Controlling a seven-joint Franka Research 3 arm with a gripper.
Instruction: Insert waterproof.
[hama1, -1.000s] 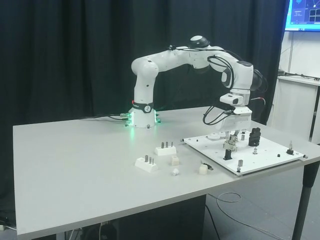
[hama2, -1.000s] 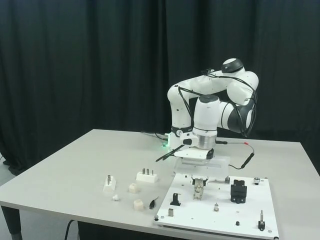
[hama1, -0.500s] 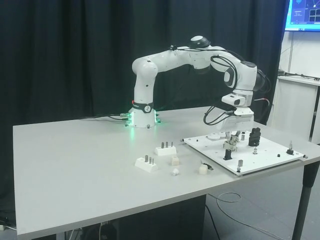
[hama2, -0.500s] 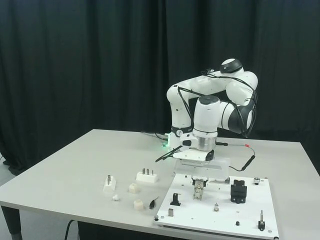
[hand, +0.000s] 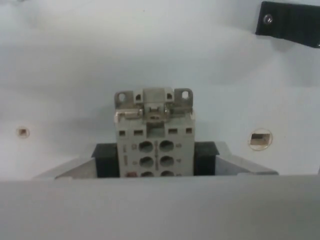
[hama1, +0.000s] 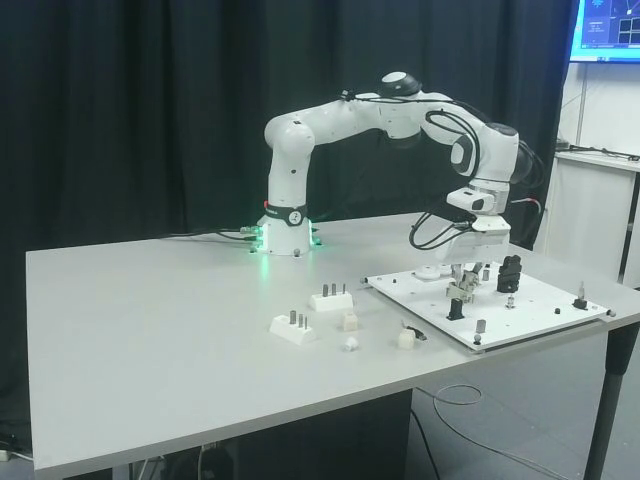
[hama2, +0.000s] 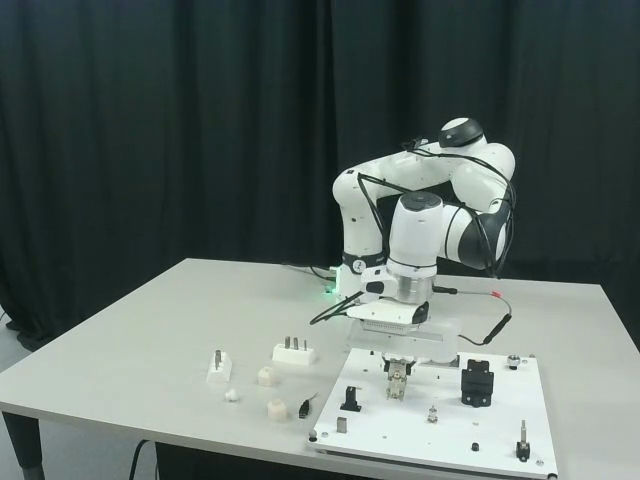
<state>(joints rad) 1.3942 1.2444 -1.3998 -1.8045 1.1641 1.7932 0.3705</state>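
Observation:
The waterproof connector (hand: 154, 145) is a grey block with rows of round holes and a metal latch on its far end. It stands upright on the white board (hama2: 490, 430) near the board's middle (hama2: 398, 380) (hama1: 462, 292). My gripper (hand: 155, 161) is directly above it (hama2: 399, 364), and its black finger pads (hand: 106, 160) press against both sides of the block. The gripper's own body hides the lower part of the connector in the wrist view.
On the board stand a black block (hama2: 476, 383) (hand: 289, 17), a small black bracket (hama2: 351, 399) and a short post (hama2: 522, 445). Beside the board on the grey table are two white pin holders (hama2: 294, 351) (hama2: 218, 368) and small white pieces (hama2: 275, 408).
The arm's wrist and forearm have shifted slightly sideways over the board. The gripper stays at the connector, which has not moved.

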